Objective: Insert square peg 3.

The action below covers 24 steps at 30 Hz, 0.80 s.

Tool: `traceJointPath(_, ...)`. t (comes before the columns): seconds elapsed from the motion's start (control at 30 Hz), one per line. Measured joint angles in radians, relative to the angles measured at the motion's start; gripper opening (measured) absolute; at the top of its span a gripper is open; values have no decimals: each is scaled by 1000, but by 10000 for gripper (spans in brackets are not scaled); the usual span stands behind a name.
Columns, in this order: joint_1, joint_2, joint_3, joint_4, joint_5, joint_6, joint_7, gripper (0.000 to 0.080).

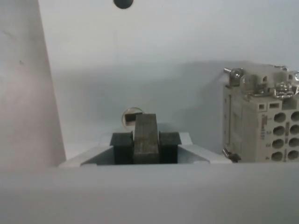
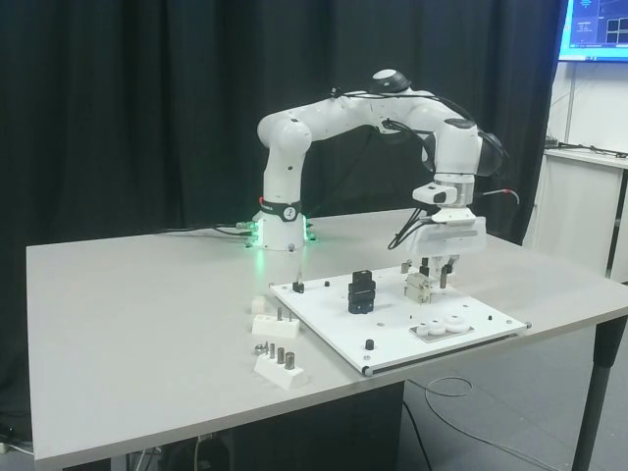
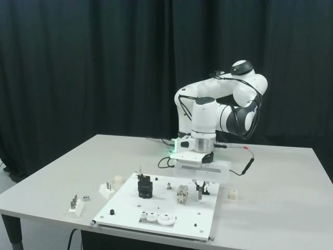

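Now jaws clamped on square peg [image 1: 145, 137], hanging just above white board [image 3: 156, 205] w/ connector [image 1: 261, 116] beside.

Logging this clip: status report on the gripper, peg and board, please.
Gripper shut on square peg, above the white board. Peg not yet seated. Connector block stands beside it, apart.

one white board [image 3: 156, 211], three white gears [image 3: 157, 217]

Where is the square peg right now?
The peg is clamped in the end effector, held over the white board, beside the connector block in the second room view.
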Motion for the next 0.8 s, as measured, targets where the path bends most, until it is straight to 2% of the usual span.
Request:
traceJointPath(0.27, 0, 0, 9, 0, 0, -1, -46, 113)
traceJointPath(0.8, -1, -11, 19, 0, 2, -3, -49, 113)
